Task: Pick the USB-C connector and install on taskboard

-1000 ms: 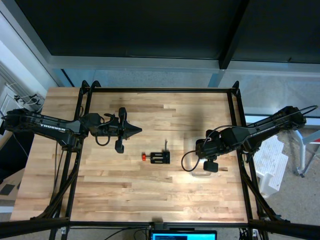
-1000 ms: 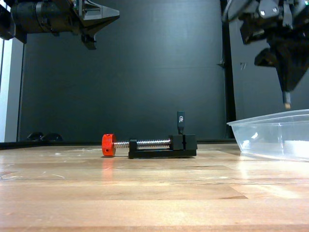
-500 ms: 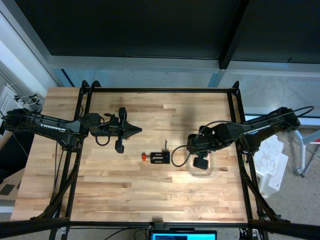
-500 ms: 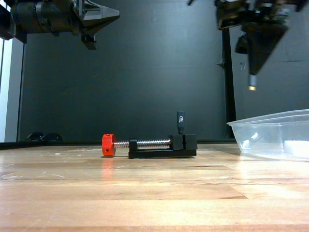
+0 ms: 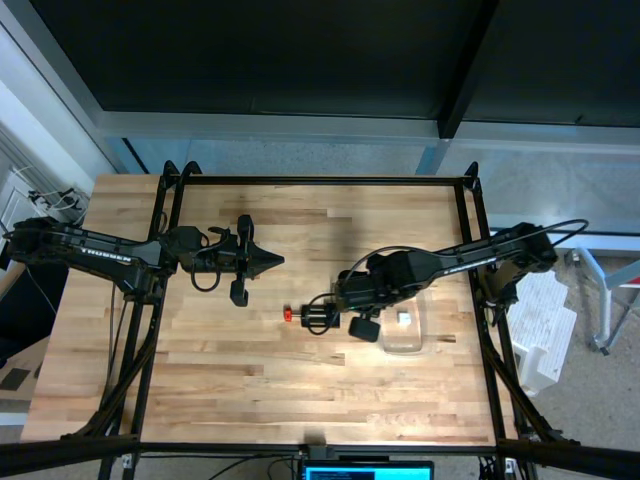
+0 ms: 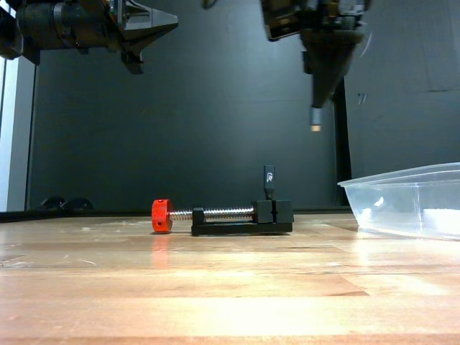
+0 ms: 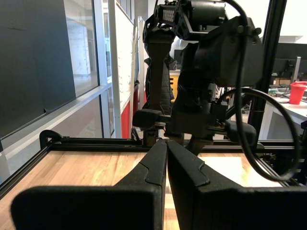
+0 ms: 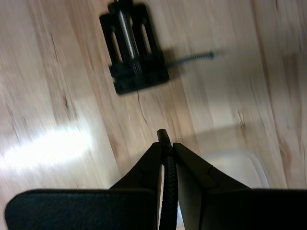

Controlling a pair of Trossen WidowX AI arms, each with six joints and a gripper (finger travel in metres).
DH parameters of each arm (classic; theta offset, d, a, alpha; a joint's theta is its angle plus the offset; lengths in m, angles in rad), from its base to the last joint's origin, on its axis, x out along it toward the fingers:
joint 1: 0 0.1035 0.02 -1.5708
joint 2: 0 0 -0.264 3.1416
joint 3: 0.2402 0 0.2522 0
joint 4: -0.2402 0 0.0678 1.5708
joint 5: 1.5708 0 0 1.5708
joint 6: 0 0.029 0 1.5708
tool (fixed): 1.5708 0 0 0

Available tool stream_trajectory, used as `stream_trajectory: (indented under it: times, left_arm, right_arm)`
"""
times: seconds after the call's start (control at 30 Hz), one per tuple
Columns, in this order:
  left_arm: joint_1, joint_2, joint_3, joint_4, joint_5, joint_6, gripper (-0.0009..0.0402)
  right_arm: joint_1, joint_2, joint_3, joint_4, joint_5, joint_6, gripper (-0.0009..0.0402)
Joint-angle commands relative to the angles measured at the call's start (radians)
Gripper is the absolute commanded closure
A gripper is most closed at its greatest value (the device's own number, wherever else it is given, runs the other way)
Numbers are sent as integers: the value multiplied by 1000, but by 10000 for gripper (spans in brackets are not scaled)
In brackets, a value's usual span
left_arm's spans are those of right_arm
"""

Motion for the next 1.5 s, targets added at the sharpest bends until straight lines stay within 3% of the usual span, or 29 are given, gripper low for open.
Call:
stream_trajectory:
  times: [0.03, 0.67, 0.9, 1.5]
  left_arm:
    - [0, 0, 0, 0, 0, 0, 393]
    - [0, 0, 0, 0, 0, 0, 393]
    - [0, 0, 0, 0, 0, 0, 393]
    - [0, 0, 0, 0, 0, 0, 393]
  right_arm:
    - [-4, 50, 47, 1, -1, -6, 393]
    - [-16, 230, 210, -13, 8, -51, 394]
    - [-19, 230, 203, 4, 29, -51, 393]
    - [-19, 227, 168, 33, 16, -39, 393]
